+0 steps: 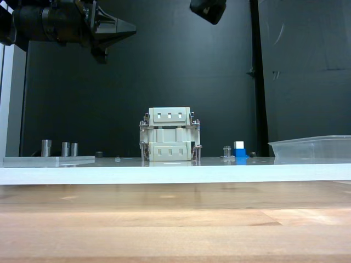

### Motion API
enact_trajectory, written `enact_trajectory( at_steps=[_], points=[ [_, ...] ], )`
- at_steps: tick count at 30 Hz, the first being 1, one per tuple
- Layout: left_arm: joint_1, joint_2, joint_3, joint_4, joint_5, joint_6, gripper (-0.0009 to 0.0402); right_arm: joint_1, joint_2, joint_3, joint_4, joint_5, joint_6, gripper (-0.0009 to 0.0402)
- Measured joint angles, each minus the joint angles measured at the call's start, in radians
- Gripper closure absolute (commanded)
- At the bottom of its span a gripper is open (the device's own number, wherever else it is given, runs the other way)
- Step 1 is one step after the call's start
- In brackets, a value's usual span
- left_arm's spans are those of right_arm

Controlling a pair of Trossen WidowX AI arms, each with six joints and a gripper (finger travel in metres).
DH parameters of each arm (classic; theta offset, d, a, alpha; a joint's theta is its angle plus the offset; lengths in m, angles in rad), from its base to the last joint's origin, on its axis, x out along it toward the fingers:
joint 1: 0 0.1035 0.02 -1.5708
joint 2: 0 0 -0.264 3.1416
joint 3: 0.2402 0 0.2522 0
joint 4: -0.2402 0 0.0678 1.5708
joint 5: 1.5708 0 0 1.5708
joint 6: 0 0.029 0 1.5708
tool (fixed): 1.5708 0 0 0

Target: Remove the HAN10-E connector and place it in the container

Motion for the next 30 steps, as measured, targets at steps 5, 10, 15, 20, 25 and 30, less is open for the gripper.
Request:
enact_trajectory(
  at_steps=[5, 10, 15, 20, 25, 30],
  points=[
    [0.000, 0.000, 0.000, 0.000, 0.000, 0.000, 0.0393, 0.018, 0.093, 0.099, -0.052, 0.037, 0.015, 0.0393],
    [0.000, 0.000, 0.000, 0.000, 0.000, 0.000, 0.0393, 0.036, 0.174, 0.174, -0.096, 0.037, 0.018, 0.0393],
    [0.000, 0.000, 0.000, 0.000, 0.000, 0.000, 0.0393, 0.055, 0.257, 0.241, -0.127, 0.039, 0.018, 0.0386],
    [0.000, 0.000, 0.000, 0.000, 0.000, 0.000, 0.0393, 0.063, 0.304, 0.268, -0.131, 0.037, 0.016, 0.0327],
    [0.000, 0.000, 0.000, 0.000, 0.000, 0.000, 0.0393, 0.066, 0.325, 0.266, -0.138, 0.037, 0.017, 0.0241],
    [0.000, 0.000, 0.000, 0.000, 0.000, 0.000, 0.0393, 0.068, 0.348, 0.260, -0.146, 0.037, 0.035, 0.0170]
  ],
)
